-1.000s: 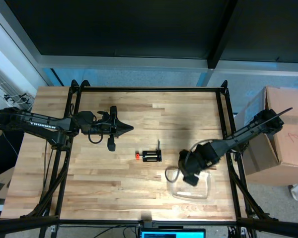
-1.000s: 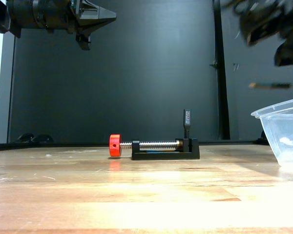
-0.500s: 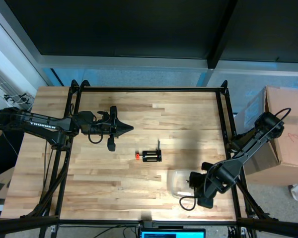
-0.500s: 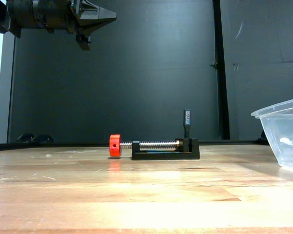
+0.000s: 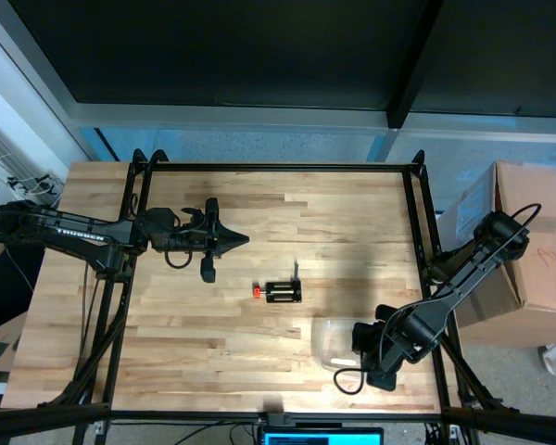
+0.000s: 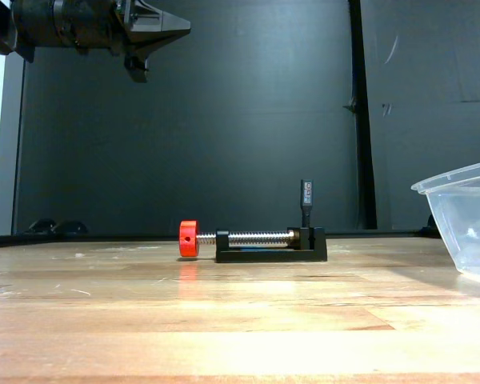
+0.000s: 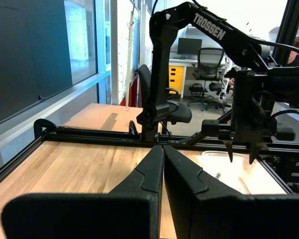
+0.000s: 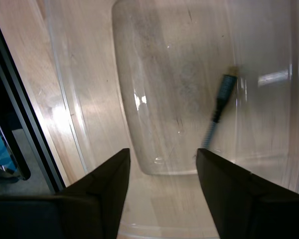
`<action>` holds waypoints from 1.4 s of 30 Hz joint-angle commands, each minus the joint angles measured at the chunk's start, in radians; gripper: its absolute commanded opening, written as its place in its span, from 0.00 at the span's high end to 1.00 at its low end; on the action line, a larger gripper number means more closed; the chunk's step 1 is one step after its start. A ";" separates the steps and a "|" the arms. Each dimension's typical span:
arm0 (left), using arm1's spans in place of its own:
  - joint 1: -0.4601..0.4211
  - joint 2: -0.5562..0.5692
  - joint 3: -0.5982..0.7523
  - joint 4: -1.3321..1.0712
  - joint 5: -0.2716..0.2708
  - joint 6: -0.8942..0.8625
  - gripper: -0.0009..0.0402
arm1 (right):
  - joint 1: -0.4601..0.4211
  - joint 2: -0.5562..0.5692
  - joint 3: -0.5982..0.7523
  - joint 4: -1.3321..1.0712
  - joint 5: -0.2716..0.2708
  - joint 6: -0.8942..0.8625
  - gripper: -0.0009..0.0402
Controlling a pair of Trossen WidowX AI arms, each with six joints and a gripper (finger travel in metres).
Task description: Remove the USB-C connector from the USB-C receptacle and place in the container
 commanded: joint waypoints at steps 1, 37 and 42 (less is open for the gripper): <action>0.000 0.000 0.000 0.000 0.000 0.000 0.98 | -0.019 -0.011 0.000 0.000 0.001 -0.008 0.48; 0.000 0.000 0.000 0.000 0.000 0.000 0.98 | -0.760 -0.431 -0.143 0.639 -0.013 -1.064 0.98; 0.000 0.000 0.000 0.000 0.000 0.000 0.98 | -0.800 -0.496 -0.264 0.871 -0.041 -1.112 0.98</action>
